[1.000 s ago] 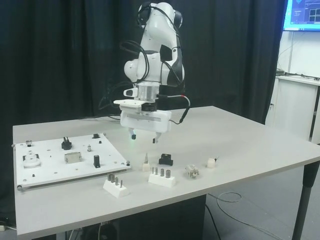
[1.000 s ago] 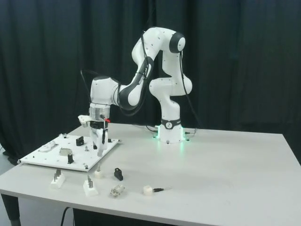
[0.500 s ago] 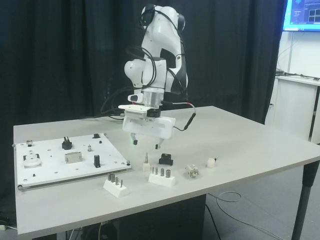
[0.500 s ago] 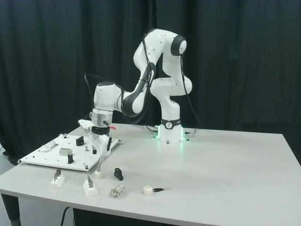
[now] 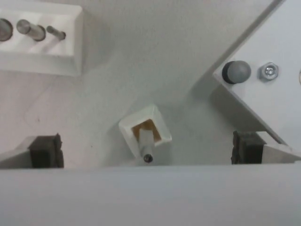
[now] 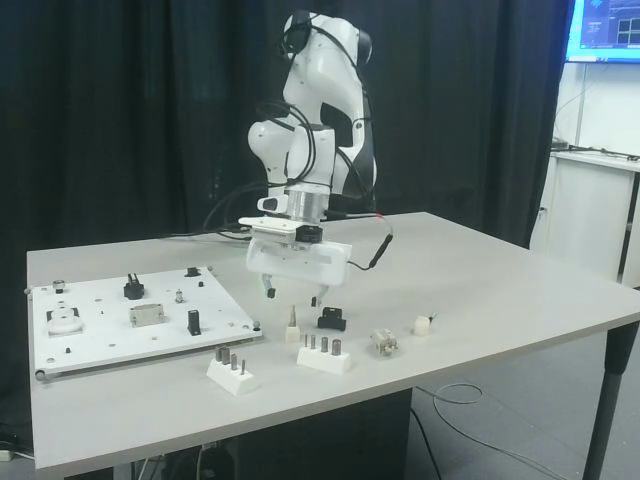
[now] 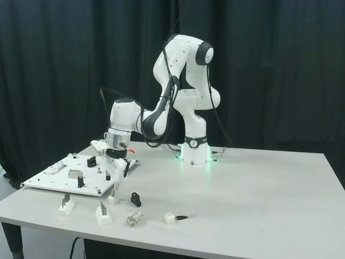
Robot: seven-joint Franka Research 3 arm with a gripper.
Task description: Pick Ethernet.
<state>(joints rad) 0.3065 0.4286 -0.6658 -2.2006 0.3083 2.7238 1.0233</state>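
While the gripper [image 6: 293,295] hangs just above the worktop [image 6: 480,270], its jaws stand wide apart and hold nothing; the wrist view shows both black pads [image 5: 46,151] well clear of the part between them. That part is a small white holder [image 5: 144,132] with an upright pin, which does not read as an Ethernet plug. Judged by shape, the likelier Ethernet connector [image 6: 384,342] is the metallic piece lying near the worktop's front edge, at about four o'clock from the gripper in the first room view, between the black clip [image 6: 331,320] and the small white cap [image 6: 423,324].

Risks noted:
- Descent on the present line would close on the pin holder, the wrong item.
- The white base plate [image 6: 140,320] has a corner near one pad; a sideways correction could strike it.
- The white block of three pins [image 6: 322,355] sits near the connector; a careless approach could knock it.
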